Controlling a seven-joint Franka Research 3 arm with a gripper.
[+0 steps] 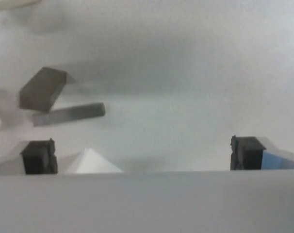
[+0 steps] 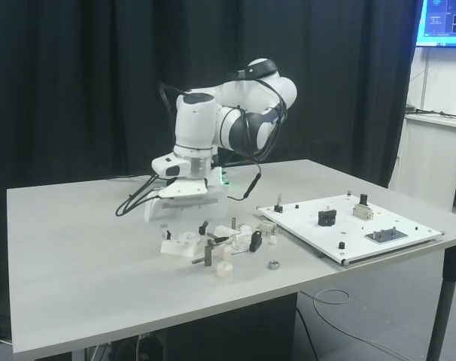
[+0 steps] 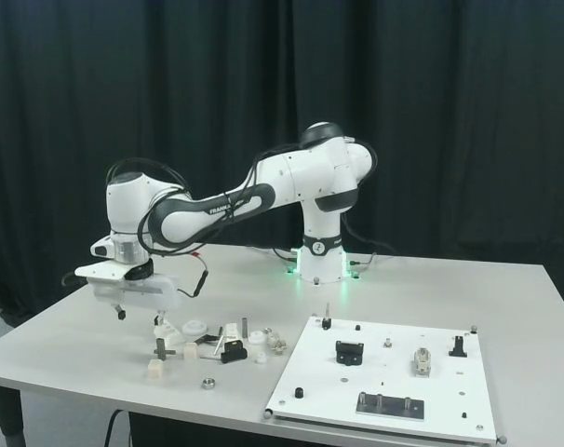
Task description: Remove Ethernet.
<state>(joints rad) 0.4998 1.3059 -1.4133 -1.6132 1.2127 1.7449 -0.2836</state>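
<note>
White board is lying at the table's right; the Ethernet plug cannot be picked out on it for certain. Gripper is being held spread wide, empty, over the loose parts far to the left. Rightward travel is being called for.

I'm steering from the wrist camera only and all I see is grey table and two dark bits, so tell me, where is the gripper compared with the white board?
Observer: The gripper hangs over a pile of loose parts, well off the white board.
Operator: What sits on that board?
Observer: A black block and a few small fixtures; I cannot tell which is the Ethernet plug.
Operator: Is the gripper touching the table?
Observer: No, it hangs above the table.
</note>
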